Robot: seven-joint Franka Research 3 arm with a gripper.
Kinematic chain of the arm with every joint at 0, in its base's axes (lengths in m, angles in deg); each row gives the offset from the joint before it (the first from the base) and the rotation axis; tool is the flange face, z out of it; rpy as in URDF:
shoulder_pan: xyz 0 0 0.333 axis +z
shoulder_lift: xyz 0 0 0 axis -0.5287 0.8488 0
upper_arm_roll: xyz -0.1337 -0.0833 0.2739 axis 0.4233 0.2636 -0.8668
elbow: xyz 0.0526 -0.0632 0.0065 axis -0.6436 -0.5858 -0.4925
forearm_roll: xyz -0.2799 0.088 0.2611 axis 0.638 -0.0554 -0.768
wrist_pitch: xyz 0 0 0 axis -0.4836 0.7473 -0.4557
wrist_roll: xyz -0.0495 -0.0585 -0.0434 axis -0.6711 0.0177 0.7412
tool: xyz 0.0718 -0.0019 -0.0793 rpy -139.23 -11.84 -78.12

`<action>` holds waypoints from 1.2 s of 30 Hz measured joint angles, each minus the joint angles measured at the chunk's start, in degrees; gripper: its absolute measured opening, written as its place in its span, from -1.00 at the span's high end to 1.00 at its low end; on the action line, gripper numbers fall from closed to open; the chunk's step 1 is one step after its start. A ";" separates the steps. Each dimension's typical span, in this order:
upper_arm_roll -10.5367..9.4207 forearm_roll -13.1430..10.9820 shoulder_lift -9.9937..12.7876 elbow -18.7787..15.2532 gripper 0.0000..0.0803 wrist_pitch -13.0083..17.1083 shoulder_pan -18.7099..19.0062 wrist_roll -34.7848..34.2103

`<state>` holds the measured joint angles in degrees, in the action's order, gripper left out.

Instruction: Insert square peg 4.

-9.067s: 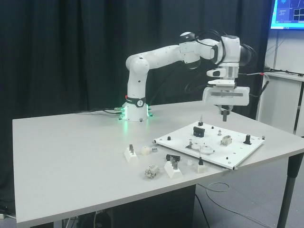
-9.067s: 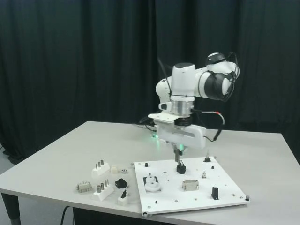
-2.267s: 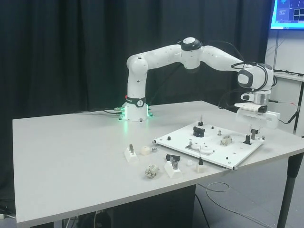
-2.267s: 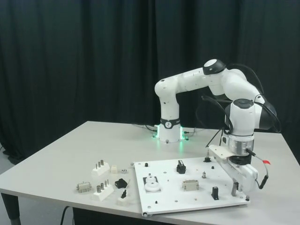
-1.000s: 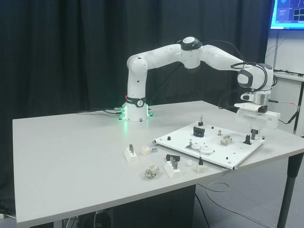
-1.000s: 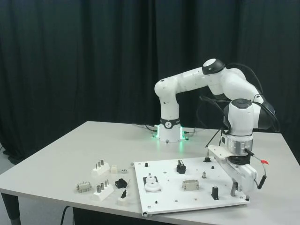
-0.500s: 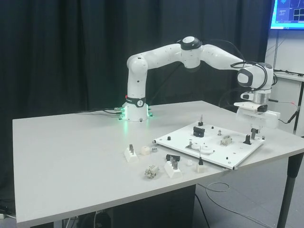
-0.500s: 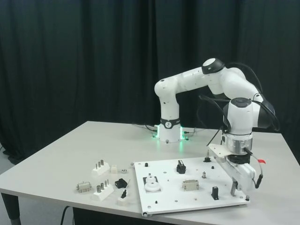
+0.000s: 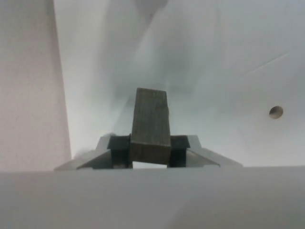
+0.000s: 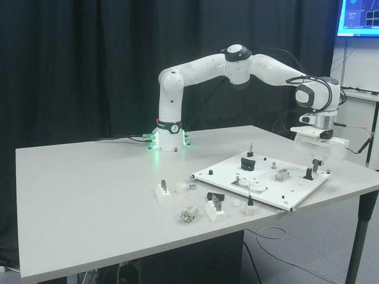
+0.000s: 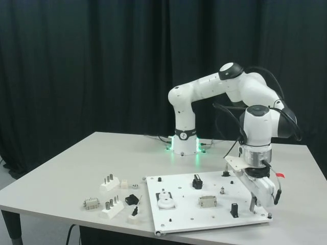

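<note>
I have risen a little over the last second: in both room views my wrist sits higher than it did, and my end effector (image 11: 252,203) now hangs just above the far right corner of the white board (image 10: 237,168), where a moment ago it was lower, close to the surface. The square peg (image 9: 151,125) has come up with me. In the wrist view it stands clamped between my two fingers (image 9: 119,149), which are closed against its sides, its free end pointing down at the board.

I judge from this that the insertion is not done. The peg is with me and not seated, so either the first try missed the hole or I am lifting to line up again. The next descent will need the peg's flat sides square to the opening.

Much is hidden. The wrist view shows bare white board under the peg and one small round hole (image 9: 275,112) off to the side, but no square socket that I can make out. The peg's lower end is turned away from the room cameras, and my own hand covers the spot beneath it. How far the tip stands off the board I cannot tell.

The loose parts (image 10: 189,204) on the grey counter (image 10: 77,183) lie well apart to the left.
</note>
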<state>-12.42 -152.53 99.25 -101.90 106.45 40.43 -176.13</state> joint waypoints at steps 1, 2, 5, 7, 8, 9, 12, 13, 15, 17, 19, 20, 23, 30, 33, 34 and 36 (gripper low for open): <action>-0.08 -0.21 0.00 0.00 0.62 0.00 -0.09 0.08; -0.16 -0.45 0.00 -0.01 0.62 -0.01 -0.18 0.18; -0.48 -1.34 0.00 -0.03 0.62 -0.01 -0.47 0.73; -0.72 -1.82 0.00 -0.03 0.62 -0.01 -0.67 1.12; -0.84 -2.12 0.00 -0.04 0.62 -0.01 -0.77 1.30; -0.95 -2.39 0.00 -0.04 0.62 -0.01 -0.87 1.45; -1.19 -2.96 -0.02 -0.05 0.62 -0.11 -1.13 1.85; -1.20 -3.11 -0.05 -0.05 0.62 -0.25 -1.20 1.94; -1.20 -3.41 -0.08 -0.05 0.62 -0.54 -1.32 2.18; -1.20 -3.58 -0.15 -0.05 0.62 -0.99 -1.45 2.48; -1.20 -3.68 -0.23 -0.05 0.62 -1.52 -1.58 2.64; -1.20 -3.75 -0.26 -0.05 0.62 -1.69 -1.64 2.70; -1.20 -3.91 -0.35 -0.05 0.62 -2.14 -1.82 3.03; -1.28 -4.28 -0.53 -0.05 0.62 -2.71 -2.17 3.71; -1.34 -4.58 -0.53 -0.05 0.62 -2.88 -2.26 4.24; -1.36 -4.69 -0.53 -0.05 0.62 -2.96 -2.29 4.39; -1.39 -4.93 -0.53 -0.05 0.62 -3.18 -2.34 4.69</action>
<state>-13.81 -157.46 98.73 -101.95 103.27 38.10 -171.44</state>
